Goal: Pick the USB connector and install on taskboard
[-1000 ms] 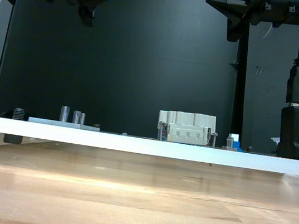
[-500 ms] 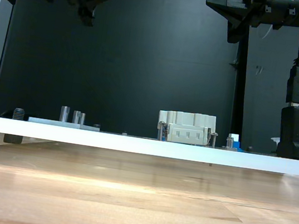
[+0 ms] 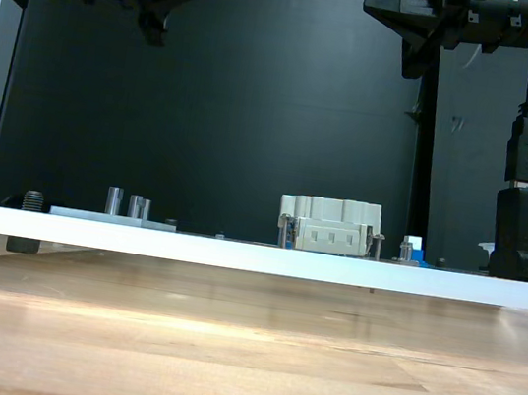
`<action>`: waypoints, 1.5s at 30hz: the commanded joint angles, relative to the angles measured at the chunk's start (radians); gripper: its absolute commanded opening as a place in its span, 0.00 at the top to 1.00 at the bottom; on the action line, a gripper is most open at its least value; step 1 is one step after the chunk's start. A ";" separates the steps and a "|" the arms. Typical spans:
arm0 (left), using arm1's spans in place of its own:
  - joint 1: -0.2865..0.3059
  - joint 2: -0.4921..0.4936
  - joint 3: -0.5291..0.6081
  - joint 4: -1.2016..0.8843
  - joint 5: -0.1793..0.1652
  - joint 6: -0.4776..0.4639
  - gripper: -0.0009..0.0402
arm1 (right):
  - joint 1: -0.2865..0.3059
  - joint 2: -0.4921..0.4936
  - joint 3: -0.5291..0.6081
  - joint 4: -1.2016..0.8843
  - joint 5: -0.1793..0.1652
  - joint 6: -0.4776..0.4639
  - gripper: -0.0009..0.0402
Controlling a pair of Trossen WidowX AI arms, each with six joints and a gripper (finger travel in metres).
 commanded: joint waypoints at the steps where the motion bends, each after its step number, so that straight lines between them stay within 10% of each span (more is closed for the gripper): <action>1: 0.000 0.000 0.000 0.000 0.000 0.000 0.98 | 0.000 0.001 0.001 0.001 0.000 0.002 0.98; 45: 0.000 0.000 0.000 0.000 0.000 0.000 0.98 | 0.001 0.001 0.000 0.008 0.019 -0.003 0.98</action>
